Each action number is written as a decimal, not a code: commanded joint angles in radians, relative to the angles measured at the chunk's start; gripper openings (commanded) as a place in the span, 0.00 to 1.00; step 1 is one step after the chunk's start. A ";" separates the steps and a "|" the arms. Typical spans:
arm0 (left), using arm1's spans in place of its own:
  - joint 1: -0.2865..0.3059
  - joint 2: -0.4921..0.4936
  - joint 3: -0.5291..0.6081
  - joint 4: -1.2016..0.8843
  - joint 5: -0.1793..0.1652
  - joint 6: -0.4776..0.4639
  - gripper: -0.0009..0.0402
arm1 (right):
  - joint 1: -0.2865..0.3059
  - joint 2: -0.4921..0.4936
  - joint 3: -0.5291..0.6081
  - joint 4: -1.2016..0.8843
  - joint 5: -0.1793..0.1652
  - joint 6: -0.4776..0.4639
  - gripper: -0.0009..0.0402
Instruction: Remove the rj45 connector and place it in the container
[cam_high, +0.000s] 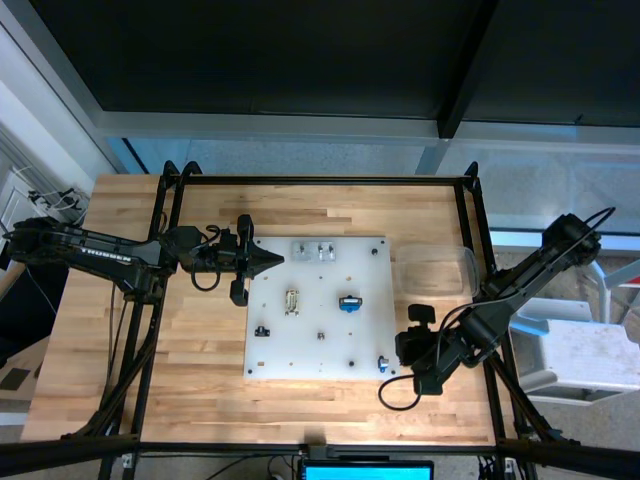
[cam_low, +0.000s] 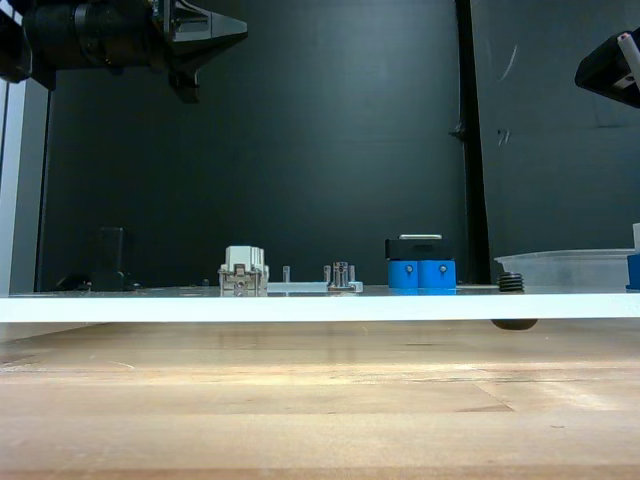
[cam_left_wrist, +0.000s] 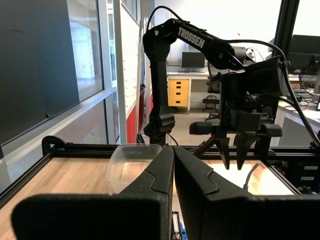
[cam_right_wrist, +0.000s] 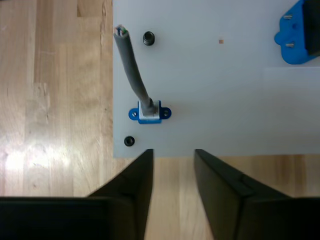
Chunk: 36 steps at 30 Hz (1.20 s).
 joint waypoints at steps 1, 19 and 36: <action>0.000 0.000 0.000 0.000 0.000 0.000 0.02 | 0.001 0.021 -0.001 0.040 0.003 0.000 0.42; 0.000 0.000 0.000 0.000 0.000 0.000 0.02 | 0.002 0.103 -0.004 0.150 0.061 -0.012 0.53; 0.000 0.000 0.000 0.000 0.000 0.000 0.02 | -0.002 0.103 -0.065 0.238 0.106 -0.021 0.53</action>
